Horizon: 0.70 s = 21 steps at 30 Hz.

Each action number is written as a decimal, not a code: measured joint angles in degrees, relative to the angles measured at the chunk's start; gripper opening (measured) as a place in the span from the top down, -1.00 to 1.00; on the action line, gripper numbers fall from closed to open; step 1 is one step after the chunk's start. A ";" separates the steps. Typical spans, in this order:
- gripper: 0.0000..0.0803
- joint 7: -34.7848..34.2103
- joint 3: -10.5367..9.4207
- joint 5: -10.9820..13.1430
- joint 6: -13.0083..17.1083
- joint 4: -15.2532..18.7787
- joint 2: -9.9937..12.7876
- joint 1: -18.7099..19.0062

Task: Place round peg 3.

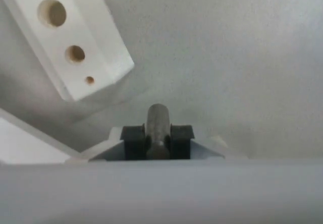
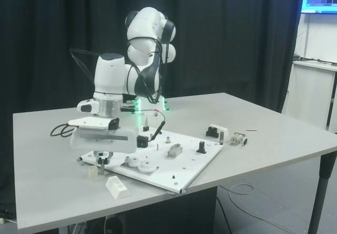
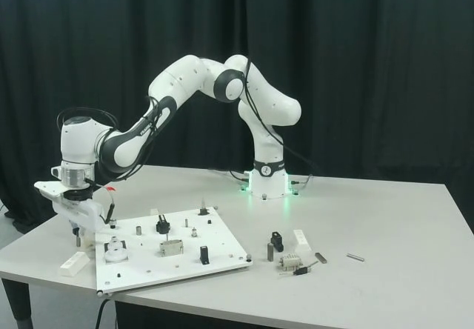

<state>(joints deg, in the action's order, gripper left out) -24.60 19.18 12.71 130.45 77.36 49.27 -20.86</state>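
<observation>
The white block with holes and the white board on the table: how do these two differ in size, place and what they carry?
The white block is small and thick; the white board is wide, flat and thin. The block lies on the bare grey table near the front edge, beside the board, close to the gripper that holds a peg. The block shows a row of holes that get smaller; the board carries many small parts. Both are white and rest on the table.

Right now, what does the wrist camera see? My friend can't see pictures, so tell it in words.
The robot's hand pinches a grey metal peg between two black fingers, hanging over the grey table. Nearby lies a white block with a row of round holes that get smaller toward one end.
</observation>
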 joint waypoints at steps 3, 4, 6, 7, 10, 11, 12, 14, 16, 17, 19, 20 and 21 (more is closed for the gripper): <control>0.75 0.38 0.00 0.14 -0.14 -0.01 0.12 0.00; 0.75 0.55 0.00 0.14 -0.25 -0.01 0.15 0.00; 0.75 0.93 0.00 0.15 -0.50 -0.02 0.22 0.00; 0.75 1.10 0.00 0.16 -0.62 -0.04 0.27 0.00; 0.75 1.33 0.03 0.17 -1.09 -0.23 0.49 0.00; 0.75 1.34 0.05 0.17 -1.38 -0.36 0.59 0.00; 0.75 1.35 0.08 0.17 -1.72 -0.54 0.71 0.00; 0.75 1.43 0.14 0.17 -2.32 -0.97 0.97 0.00; 0.75 1.62 0.21 0.17 -2.83 -1.40 1.24 0.00; 0.75 1.79 0.24 0.17 -2.99 -1.59 1.36 0.00; 0.75 2.35 0.29 0.17 -3.34 -1.94 1.58 0.00; 0.75 2.73 0.33 0.17 -3.62 -2.15 1.70 0.00; 0.75 3.12 0.37 0.17 -3.87 -2.37 1.82 0.00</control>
<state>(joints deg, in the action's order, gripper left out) -21.48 19.55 12.88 126.57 74.99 51.09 -20.86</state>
